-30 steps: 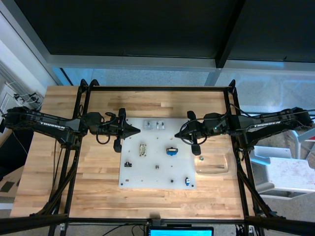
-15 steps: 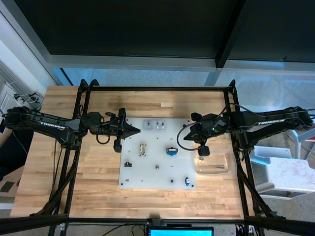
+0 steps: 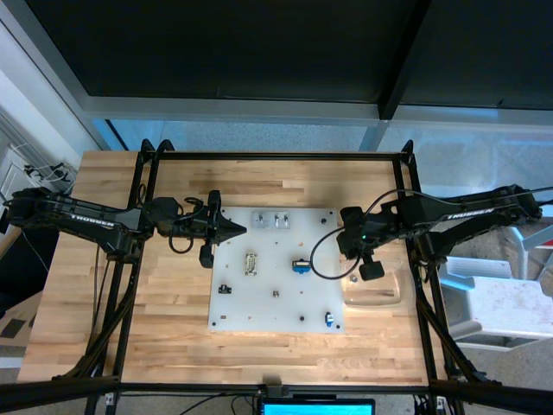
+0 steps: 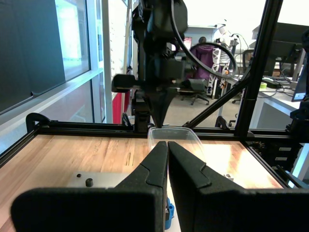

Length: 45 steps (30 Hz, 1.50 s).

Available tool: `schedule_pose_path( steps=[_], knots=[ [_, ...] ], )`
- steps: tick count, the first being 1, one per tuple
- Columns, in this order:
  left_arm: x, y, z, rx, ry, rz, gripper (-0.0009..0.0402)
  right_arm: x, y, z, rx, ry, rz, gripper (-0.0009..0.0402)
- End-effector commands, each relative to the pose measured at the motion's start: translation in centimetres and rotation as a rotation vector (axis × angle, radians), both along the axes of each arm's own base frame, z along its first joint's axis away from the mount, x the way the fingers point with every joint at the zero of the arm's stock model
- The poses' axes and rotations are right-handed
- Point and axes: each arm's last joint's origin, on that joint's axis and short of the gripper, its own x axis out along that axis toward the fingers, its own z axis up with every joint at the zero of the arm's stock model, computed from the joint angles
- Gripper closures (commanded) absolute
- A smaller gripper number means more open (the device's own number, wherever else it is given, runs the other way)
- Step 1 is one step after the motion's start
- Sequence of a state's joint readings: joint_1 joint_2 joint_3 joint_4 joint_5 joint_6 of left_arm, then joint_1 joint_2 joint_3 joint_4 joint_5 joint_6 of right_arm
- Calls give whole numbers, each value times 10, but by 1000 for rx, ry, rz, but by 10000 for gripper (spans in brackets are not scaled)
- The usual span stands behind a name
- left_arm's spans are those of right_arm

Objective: Pick the M12 fastener and fasten on the M12 threads

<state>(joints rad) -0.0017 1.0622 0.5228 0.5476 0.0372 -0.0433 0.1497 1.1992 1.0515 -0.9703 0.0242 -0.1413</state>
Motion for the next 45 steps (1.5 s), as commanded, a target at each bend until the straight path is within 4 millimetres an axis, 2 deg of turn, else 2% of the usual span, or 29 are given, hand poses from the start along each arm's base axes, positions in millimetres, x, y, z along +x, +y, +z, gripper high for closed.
schedule_pose_path(
  steps=[1,10,23,27,31,38,45],
  knots=[
    [0,0,0,0,0,0,393,0,8,-9,-20,91,41,393],
    [0,0,0,0,0,0,393,6,18,-35,-78,310,133,393],
    [0,0,0,0,0,0,393,8,32,-57,-108,357,228,358],
    [0,0,0,0,0,0,393,4,37,-67,-112,366,255,333],
    [0,0,0,0,0,0,393,3,41,-75,-102,342,239,290],
    [0,0,0,0,0,0,393,2,41,-80,-105,344,241,222],
    [0,0,0,0,0,0,393,7,43,-93,-110,390,223,205]
  ],
)
